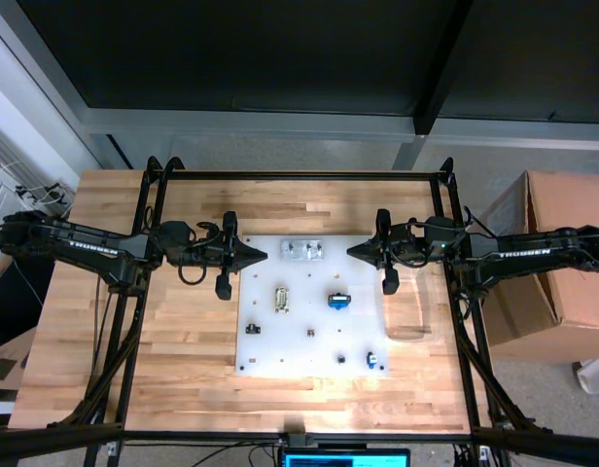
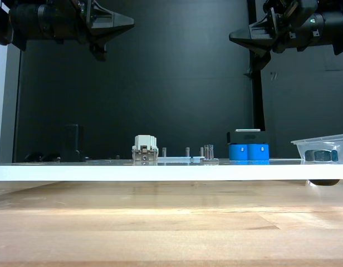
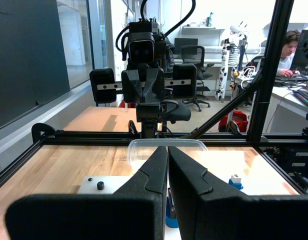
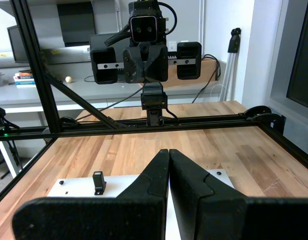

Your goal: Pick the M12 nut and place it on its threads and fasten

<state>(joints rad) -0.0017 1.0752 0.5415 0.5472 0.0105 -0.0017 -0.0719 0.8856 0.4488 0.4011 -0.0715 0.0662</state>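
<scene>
One white board [image 1: 280, 341] low beneath both claws. Left claw [image 1: 264, 256] and right claw [image 1: 350, 251] raised high over it, tips facing, each clenched on nothing. Clear tray [image 1: 428, 321] below right claw. Nut [image 1: 373, 361] on its stud, far below right claw, beside tray.

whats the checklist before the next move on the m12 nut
1. Right gripper empty: ok, fingers shut on nothing, high over the board's far right part.
2. Left gripper empty: ok, fingers shut on nothing, high over the board's far left part.
3. M12 nut out of the clear tray: ok, the high view shows none inside.
4. Nut on its stud: ok, it appears to sit there, at the board's near right edge.
5. Nut run fully down: cannot tell.
</scene>
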